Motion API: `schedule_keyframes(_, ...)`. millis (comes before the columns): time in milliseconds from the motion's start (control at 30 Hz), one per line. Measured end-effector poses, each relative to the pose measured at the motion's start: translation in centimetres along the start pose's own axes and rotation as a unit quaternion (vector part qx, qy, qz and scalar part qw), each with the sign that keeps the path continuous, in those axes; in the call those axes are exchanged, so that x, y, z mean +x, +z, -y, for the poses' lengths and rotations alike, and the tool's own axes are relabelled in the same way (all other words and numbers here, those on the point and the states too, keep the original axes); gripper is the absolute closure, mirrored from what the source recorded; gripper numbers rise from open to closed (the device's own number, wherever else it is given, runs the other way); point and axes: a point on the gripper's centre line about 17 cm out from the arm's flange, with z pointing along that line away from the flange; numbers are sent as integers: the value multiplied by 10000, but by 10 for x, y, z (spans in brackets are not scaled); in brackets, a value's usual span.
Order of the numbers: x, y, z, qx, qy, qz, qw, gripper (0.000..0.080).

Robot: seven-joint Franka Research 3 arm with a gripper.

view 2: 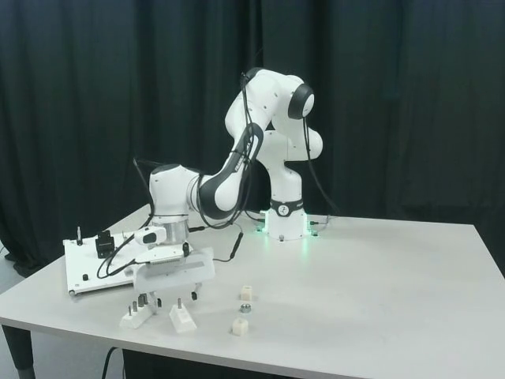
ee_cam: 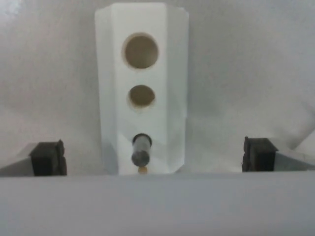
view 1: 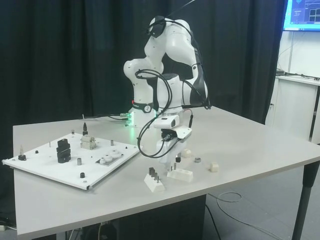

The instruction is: Pick round peg 2.

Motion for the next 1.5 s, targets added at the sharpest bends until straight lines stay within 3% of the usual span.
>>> schedule_keyframes(400,1,6,5,-13,-57,-1,10000,3)
schedule_keyframes(433,1,6,5,-14,-58,-3,10000,106)
schedule_keyframes(600,2,6,4,-24,-45,-18,10000,106)
schedule_keyframes(633,2,6,4,-25,-39,-22,10000,308)
schedule_keyframes(800,2,6,4,-29,-30,-26,10000,308)
schedule_keyframes(833,1,6,4,-29,-28,-27,10000,490)
schedule_keyframes(1000,1,5,3,-28,-19,-31,10000,490)
schedule_keyframes(1033,1,5,3,-28,-17,-32,10000,652)
schedule_keyframes(1233,1,5,3,-26,-6,-40,10000,652)
schedule_keyframes(1267,1,5,3,-26,-5,-41,10000,730)
schedule_keyframes(1500,2,4,3,-20,5,-58,10000,730)
